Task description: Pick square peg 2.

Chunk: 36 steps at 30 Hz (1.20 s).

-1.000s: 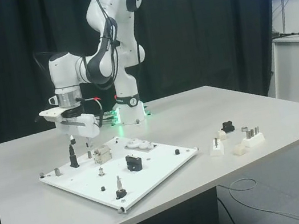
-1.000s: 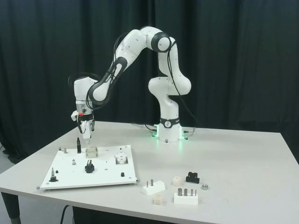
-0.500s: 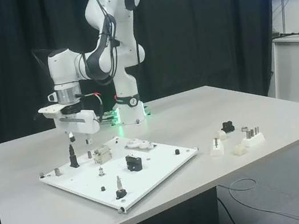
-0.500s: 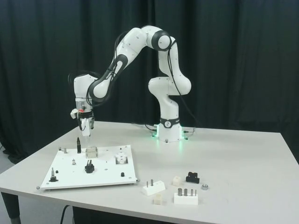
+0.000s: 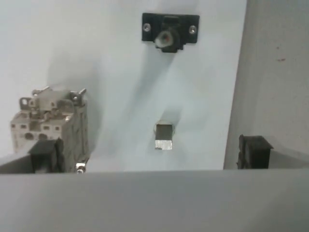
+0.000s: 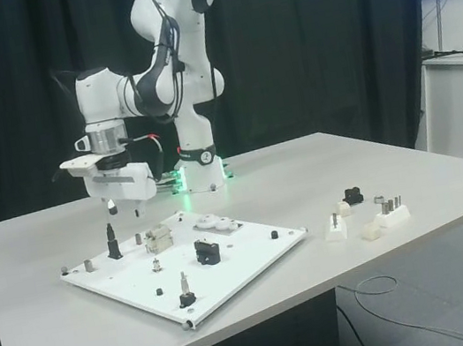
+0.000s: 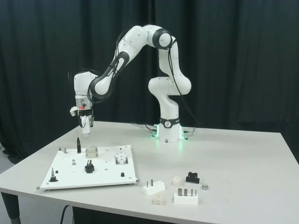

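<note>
A: Where is the peg (image 5: 163,137)?

B: It stands upright on the white board (image 5: 111,58), near the board's edge and below the gripper (image 5: 150,152). The gripper is spread wide and holds nothing.

A: Is it lined up?

B: Roughly. In the wrist view the peg lies between the two black fingers (image 5: 46,153), a little nearer the one that hangs over the grey table (image 5: 275,72). I would centre it before descending.

A: What needs care?

B: The block (image 5: 48,123) sits just beside the peg, and the other finger hangs right above it. Come straight down into the gap without touching the block. Set the pads flat against two opposite faces, not the corners. Close on the upper part and pull straight up so the peg does not jam.
</note>
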Tool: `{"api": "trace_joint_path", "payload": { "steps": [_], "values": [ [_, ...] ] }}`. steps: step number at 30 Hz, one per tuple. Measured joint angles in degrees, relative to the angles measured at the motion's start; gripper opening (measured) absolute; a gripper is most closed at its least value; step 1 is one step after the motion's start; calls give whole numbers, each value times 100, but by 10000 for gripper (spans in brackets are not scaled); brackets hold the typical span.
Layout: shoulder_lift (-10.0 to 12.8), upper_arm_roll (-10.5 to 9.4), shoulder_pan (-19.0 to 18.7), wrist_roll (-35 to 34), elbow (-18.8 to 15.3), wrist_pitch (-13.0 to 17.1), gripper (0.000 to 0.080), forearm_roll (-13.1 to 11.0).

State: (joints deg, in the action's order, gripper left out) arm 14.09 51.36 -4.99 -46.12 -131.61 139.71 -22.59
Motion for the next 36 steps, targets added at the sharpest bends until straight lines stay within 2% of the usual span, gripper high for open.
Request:
{"api": "trace_joint_path", "payload": {
  "steps": [12,19,36],
  "values": [
    [-174,0,-74,-239,66,-5,800,347],
    [-201,0,-100,-323,145,-69,800,518],
    [-200,-3,-328,-324,366,-234,800,661]
  ]
}}
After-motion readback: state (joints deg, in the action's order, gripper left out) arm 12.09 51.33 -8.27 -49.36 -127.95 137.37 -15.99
